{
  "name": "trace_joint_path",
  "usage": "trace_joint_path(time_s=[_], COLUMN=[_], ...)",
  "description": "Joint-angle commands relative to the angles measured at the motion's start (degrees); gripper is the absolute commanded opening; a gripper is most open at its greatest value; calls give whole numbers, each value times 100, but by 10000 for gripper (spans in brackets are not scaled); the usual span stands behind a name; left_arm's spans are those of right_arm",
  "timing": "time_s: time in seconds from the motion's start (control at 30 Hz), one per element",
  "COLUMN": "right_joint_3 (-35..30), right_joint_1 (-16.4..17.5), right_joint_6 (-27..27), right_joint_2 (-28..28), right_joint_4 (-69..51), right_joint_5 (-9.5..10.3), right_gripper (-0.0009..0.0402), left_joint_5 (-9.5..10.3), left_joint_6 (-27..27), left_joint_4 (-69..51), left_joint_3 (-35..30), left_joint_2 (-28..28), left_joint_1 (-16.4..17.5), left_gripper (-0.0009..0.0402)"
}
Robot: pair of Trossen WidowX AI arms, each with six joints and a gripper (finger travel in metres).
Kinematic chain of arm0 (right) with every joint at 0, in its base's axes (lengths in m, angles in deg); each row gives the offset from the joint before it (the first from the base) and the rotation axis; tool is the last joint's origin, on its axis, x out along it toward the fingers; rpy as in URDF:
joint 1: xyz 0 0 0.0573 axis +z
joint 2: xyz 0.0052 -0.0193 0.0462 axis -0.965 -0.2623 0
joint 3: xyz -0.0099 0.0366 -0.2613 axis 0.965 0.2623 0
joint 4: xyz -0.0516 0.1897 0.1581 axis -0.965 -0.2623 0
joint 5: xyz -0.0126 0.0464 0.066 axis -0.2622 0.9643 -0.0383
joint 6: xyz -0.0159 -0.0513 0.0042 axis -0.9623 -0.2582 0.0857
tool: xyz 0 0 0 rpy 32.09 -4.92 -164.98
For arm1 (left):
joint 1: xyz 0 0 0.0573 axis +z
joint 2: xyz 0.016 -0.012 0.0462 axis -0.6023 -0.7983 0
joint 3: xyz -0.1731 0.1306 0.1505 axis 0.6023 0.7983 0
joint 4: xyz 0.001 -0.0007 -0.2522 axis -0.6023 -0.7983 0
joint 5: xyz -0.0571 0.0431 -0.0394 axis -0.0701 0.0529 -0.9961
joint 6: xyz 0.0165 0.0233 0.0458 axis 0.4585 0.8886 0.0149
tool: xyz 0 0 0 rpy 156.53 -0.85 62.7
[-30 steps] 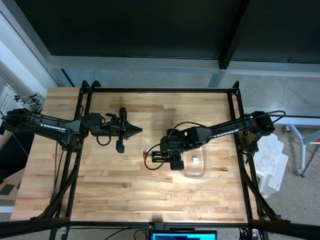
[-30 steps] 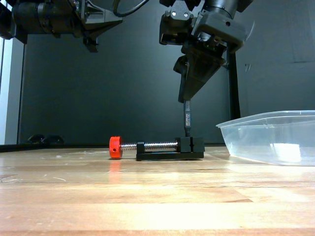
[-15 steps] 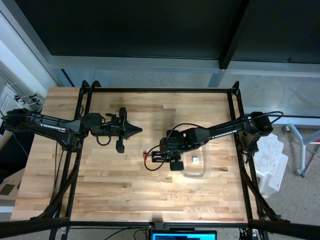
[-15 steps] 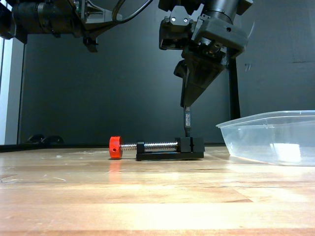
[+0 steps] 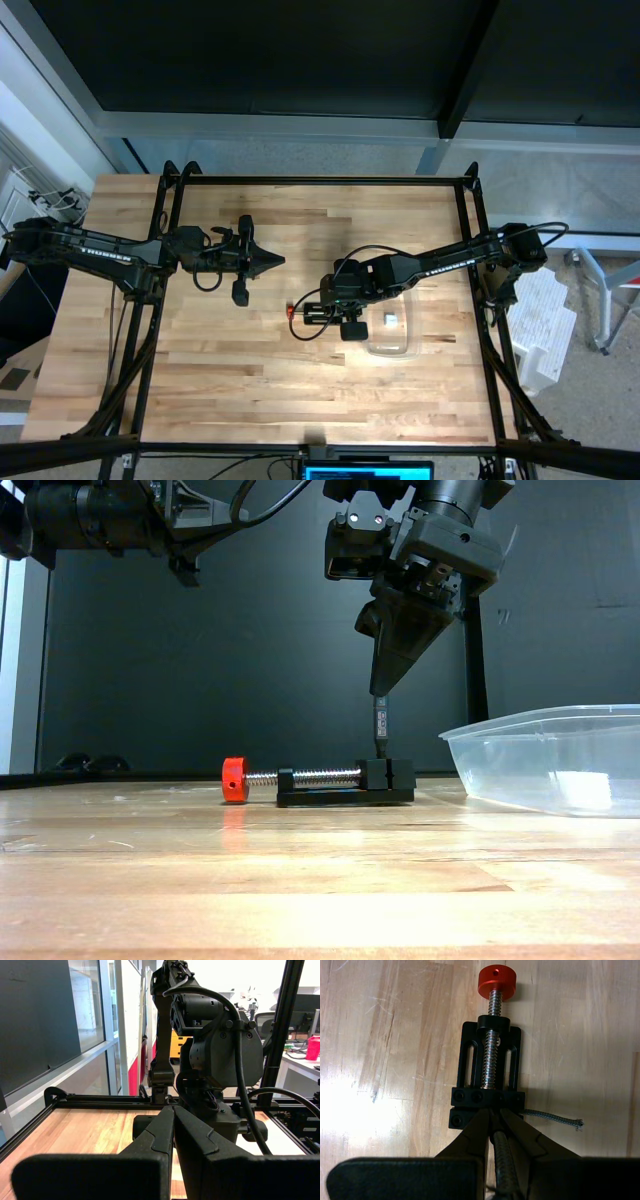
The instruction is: Remove the USB-C connector from taskboard and place in the container
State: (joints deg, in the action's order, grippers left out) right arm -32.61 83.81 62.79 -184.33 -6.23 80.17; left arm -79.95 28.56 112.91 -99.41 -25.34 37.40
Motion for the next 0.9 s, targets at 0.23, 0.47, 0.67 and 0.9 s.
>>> trace_joint_path(time_s=[0.23, 0.47, 0.67, 0.9], right_joint_3=[-11, -326, -476, -326], right_joint_1=[2, 2, 2, 61], right_joint_6=[0, -24, -22, -11], right_joint_2=[90, 105, 190, 422], right_joint_4=[4, -229, -380, -544], right_joint_5=[-2, -2, -4, -4], right_gripper=[0, 0, 0, 0], left_joint_5=[-2, -2, -2, -2], left_joint_6=[0, 0, 0, 0], left_joint_4=[0, 0, 0, 0], left_joint_3=[-2, -2, -2, -2], left_joint_2=[-2, 0, 0, -2], left_joint_1=[2, 2, 0, 0], left_gripper=[0, 0, 0, 0])
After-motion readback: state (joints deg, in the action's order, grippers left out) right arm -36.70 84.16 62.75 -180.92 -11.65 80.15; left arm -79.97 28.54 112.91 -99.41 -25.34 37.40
